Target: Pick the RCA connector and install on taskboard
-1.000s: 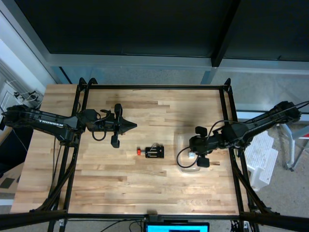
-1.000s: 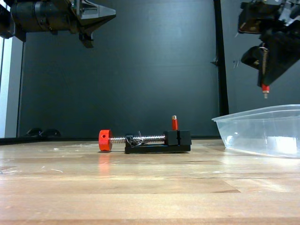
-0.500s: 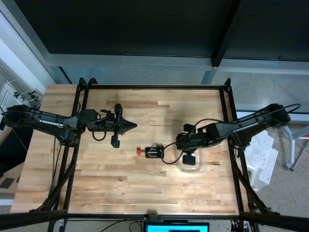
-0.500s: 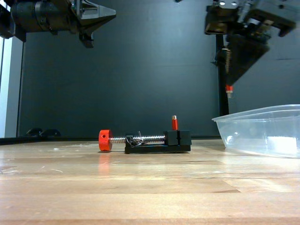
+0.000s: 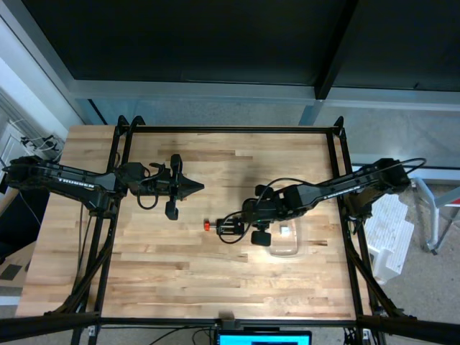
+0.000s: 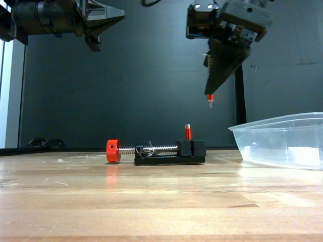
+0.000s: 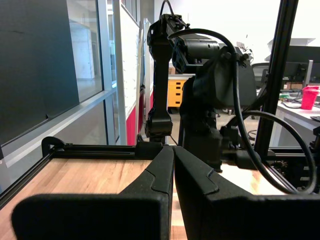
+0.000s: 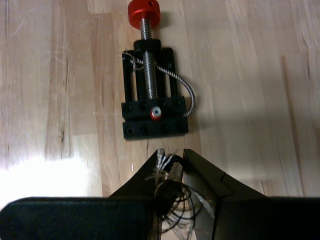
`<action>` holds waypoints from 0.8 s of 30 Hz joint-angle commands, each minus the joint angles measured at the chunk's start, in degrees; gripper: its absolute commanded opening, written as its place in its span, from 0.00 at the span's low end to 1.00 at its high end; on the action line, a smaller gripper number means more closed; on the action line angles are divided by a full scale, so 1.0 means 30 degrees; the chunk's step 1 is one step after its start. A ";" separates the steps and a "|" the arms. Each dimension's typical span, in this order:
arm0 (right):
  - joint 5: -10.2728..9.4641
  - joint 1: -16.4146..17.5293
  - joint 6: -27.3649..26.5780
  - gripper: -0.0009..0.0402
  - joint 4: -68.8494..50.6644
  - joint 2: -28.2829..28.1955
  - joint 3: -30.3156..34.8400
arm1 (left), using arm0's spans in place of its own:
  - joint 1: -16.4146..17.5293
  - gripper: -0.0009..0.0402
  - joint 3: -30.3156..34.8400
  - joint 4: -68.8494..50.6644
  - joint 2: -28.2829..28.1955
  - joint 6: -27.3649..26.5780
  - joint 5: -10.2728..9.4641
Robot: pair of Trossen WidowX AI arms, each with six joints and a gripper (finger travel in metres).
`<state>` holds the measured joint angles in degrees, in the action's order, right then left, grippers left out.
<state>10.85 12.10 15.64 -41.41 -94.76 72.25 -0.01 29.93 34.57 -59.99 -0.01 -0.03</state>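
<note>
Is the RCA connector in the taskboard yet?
Out: right gripper holds the RCA connector in air, clear of the taskboard. Left gripper, shut, parked up left.

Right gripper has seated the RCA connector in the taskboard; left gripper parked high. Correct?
Not seated: in the low view the right gripper holds the connector in the air above the taskboard. The left gripper is parked high.

The board [image 5: 228, 226] is set near the middle of the table [image 5: 180, 287], with the tray [image 5: 286, 243] just to its right. The right gripper [image 6: 209, 91] is held above and just beyond the board's right end, apart from it, with the connector [image 6: 210, 98] gripped between its fingers. The left gripper [image 5: 195, 187] is placed high, behind and left of the board.
</note>
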 commanded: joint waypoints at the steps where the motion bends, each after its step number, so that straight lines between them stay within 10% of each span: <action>1: 0.0007 -0.0095 -0.0051 0.02 0.0219 -0.0699 0.0590 | 0.0000 0.02 0.0007 0.0000 -0.0007 0.0000 0.0000; 24: -0.0189 -0.0357 0.0204 0.02 0.0597 -0.2973 0.2135 | 0.0000 0.02 0.0007 0.0000 0.0000 0.0007 0.0000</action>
<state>10.28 10.98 16.12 -39.62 -103.72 78.85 -0.01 29.93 34.54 -59.99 -0.01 -0.05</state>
